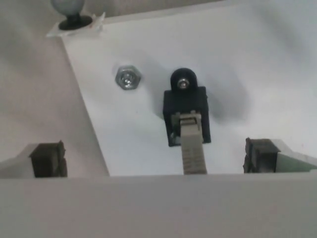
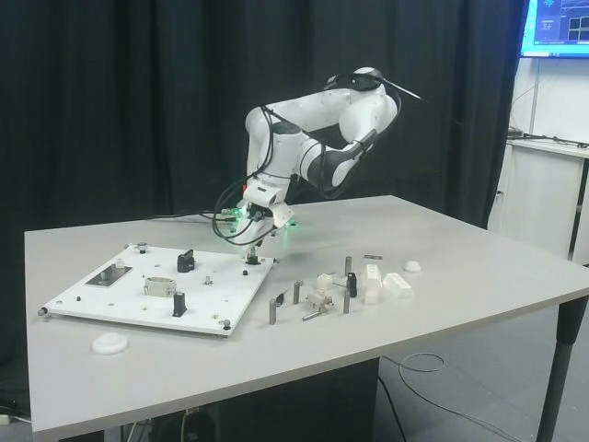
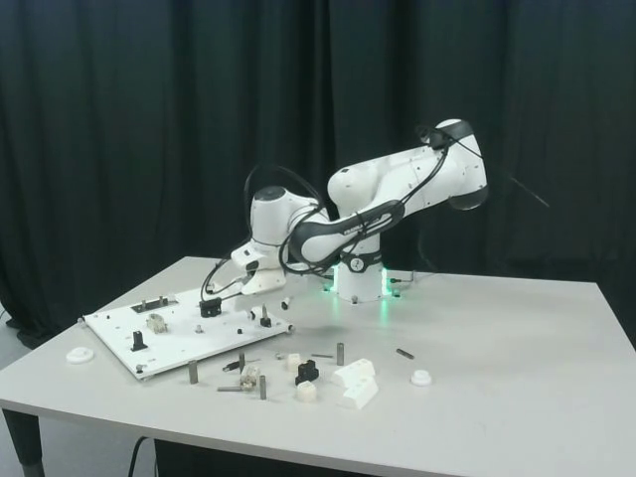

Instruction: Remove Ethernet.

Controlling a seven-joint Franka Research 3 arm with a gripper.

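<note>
The arm's jaws [image 1: 156, 158] stand wide and empty above the white board [image 1: 237, 74], 1 fingertip on each side of the Ethernet plug [image 1: 192, 148]. The plug sits seated in its black socket [image 1: 186, 111], beside a nut [image 1: 128, 78], on the grey bench [image 2: 460, 276].

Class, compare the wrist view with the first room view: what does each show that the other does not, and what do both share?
Only the wrist view shows the Ethernet plug seated in its black socket, with a hex nut beside it. Only the first room view shows the whole white arm, the grey table and the loose parts on it. Both show the white board and the open tool above it.
</note>
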